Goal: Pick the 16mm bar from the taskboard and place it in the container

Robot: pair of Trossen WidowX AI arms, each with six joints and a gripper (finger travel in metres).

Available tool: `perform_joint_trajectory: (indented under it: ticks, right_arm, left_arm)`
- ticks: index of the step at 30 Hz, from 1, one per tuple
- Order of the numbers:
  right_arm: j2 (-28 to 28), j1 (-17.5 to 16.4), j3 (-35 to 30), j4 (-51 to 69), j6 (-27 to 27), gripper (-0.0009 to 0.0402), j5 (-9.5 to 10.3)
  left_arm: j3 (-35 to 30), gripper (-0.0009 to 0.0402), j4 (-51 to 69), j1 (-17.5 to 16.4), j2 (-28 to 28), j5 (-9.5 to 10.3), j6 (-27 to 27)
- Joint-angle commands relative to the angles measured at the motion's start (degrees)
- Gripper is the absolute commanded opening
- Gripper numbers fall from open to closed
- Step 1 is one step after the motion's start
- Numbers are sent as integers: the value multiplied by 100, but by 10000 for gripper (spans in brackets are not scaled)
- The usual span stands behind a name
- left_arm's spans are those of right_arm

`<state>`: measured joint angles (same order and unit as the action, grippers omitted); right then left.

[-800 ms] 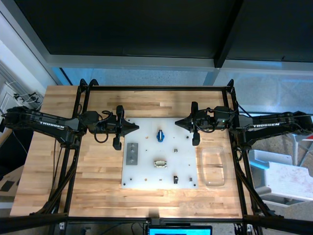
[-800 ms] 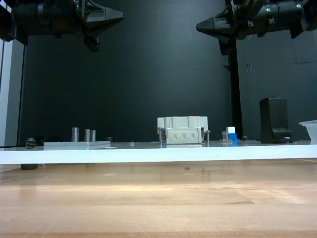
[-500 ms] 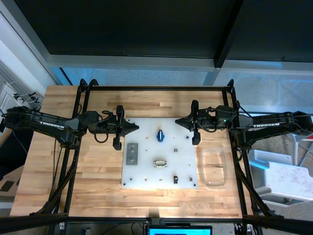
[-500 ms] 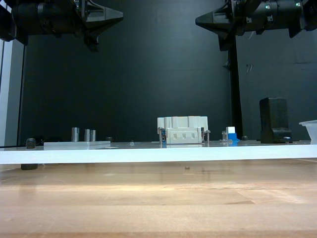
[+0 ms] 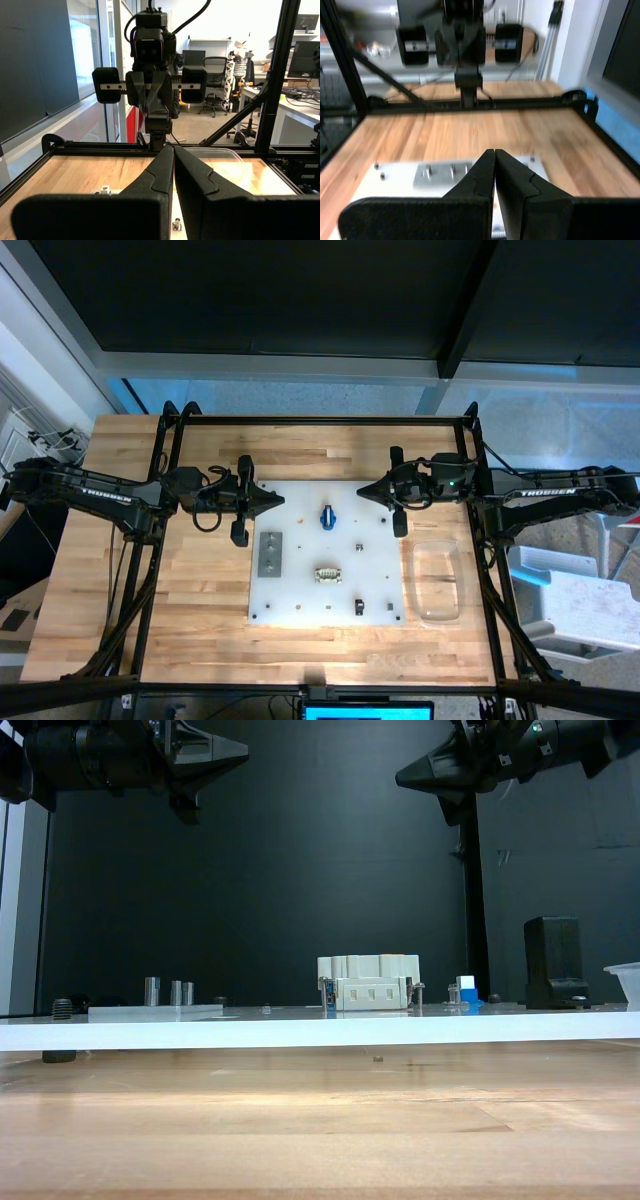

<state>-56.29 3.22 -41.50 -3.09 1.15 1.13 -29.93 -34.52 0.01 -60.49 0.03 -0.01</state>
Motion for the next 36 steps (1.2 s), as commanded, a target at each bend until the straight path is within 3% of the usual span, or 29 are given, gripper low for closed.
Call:
perform_joint_trajectory:
  ticks: [1, 11, 21, 27, 36]
  right_arm:
    - [-192, -13, -426, 929, 4, 0, -4]
    - [-1143, -153, -1821, 3471, 4, 0, -4]
    - [-1930, -442, -2826, 5119, 107, 0, -24]
    - [-2229, -664, -3202, 5816, 304, 0, -374]
    - [-2424, -920, -3346, 6557, 660, 0, -367]
  left_arm:
    - [-2, 0, -2, 0, 0, -2, 0]
    - [-2, 0, -2, 0, 0, -2, 0]
    - [-2, 0, -2, -2, 0, 0, 0]
    - [-2, 0, -2, -2, 0, 0, 0]
    - [-2, 0, 0, -2, 0, -2, 0]
